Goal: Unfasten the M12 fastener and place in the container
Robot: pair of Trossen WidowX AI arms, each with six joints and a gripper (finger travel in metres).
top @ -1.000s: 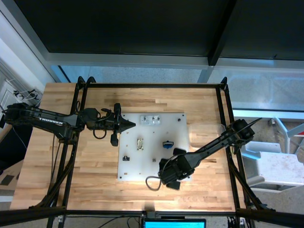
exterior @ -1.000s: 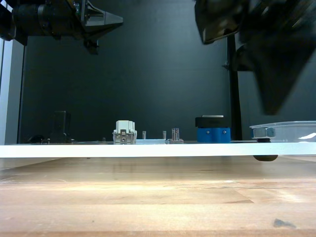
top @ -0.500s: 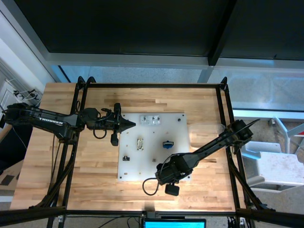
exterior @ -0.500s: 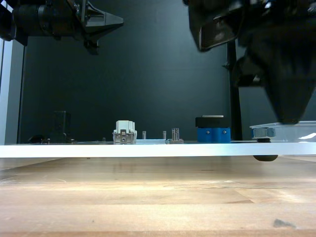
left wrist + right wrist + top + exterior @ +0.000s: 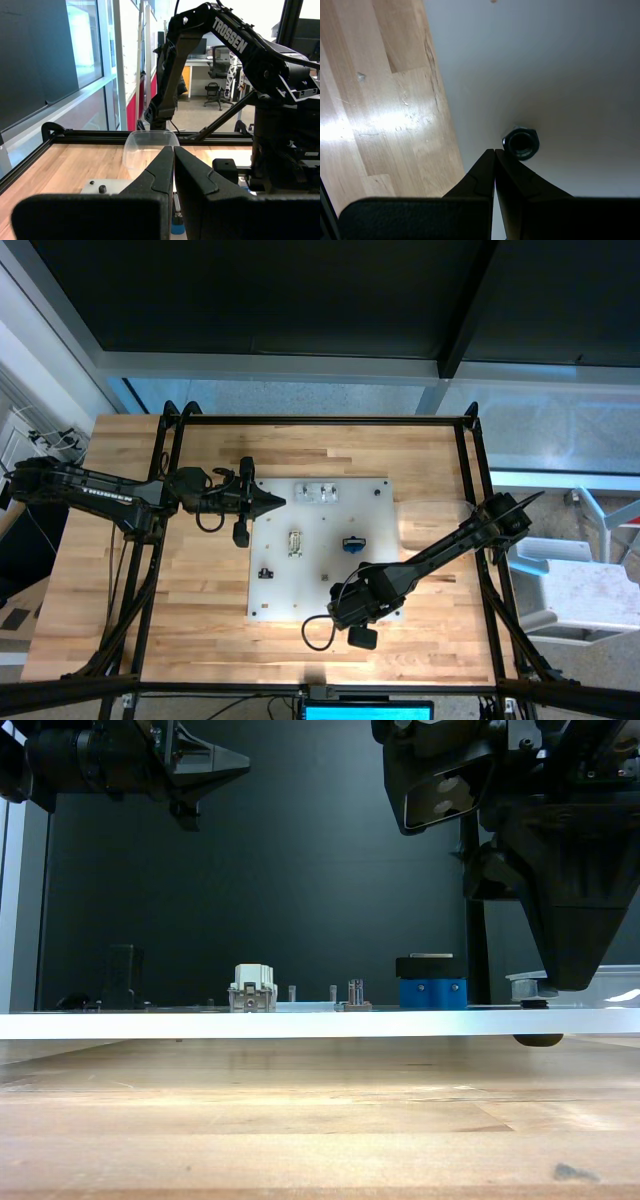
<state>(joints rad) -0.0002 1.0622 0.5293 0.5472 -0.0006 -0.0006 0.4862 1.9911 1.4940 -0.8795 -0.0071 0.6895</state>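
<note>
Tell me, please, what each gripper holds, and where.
Nothing: right gripper shut empty beside the small dark metal nut; left gripper shut empty, parked at left.

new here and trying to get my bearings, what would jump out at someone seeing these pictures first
The right gripper dominates: it hangs low over the near right of the white board, fingers shut, tips just beside the small M12 nut, which stands on the board, not in the container beside the board's right edge. The left gripper, also shut, is raised at the board's far left edge.
</note>
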